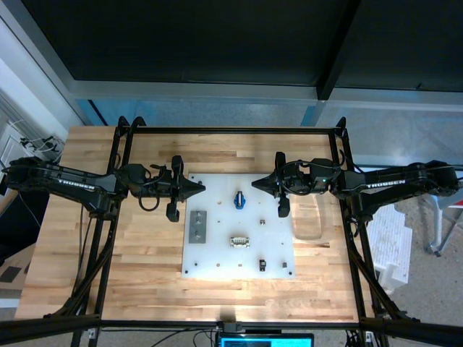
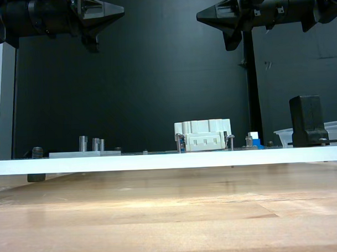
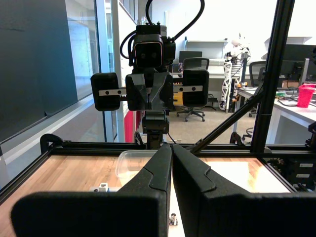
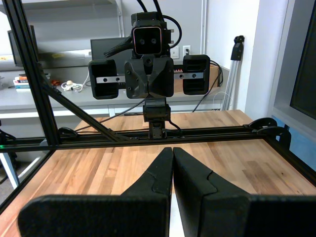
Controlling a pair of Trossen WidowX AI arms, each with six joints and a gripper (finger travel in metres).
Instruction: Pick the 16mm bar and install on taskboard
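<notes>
White taskboard [image 1: 217, 253]: only the high view shows the 16mm bar [image 1: 287, 268], apparently the grey stub at its 5 o'clock corner. Wrist views show fingers pressed together. Left gripper [image 1: 200, 187] and right gripper [image 1: 256, 183] hover level, facing, above the board's 12 o'clock edge.

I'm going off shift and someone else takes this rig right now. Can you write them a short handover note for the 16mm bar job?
Left gripper: shut, empty, raised high near the taskboard's far left corner.
Right gripper: shut, empty, raised high over the board's far edge, facing the left one.
16mm bar: probably the small dark stub at the board's near right corner; not certain.
Done: nothing, bar not picked.
Left: pick it and install it on the taskboard.
</notes>
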